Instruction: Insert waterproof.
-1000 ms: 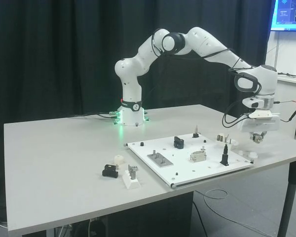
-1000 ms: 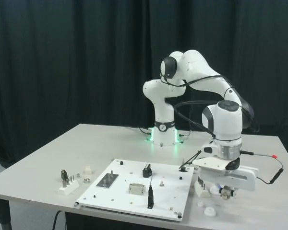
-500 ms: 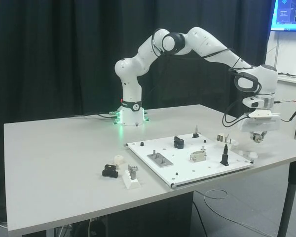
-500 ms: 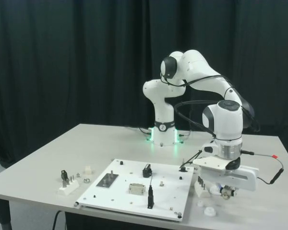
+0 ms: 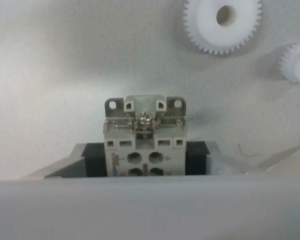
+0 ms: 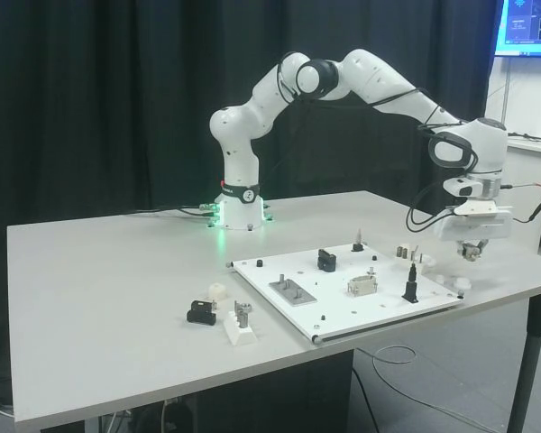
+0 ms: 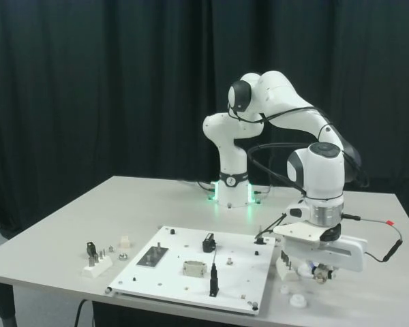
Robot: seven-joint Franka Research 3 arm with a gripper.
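grey table below; waterproof connector clamped between gripper jaws.

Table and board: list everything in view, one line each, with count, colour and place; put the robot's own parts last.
table: one, grey, carries everything.
board: one, white, near the table's front edge.
gears: two, white, on the table below the gripper, off the board.
connector: one, white with metal clips, between the fingers.
black upright part: one, on the board's end nearest the gripper.
metal plate: one, grey, on the board.
small block: one, white, on the table off the board's other end.
arm: one, white, base lit green.
gripper: one, above the table beside the board.
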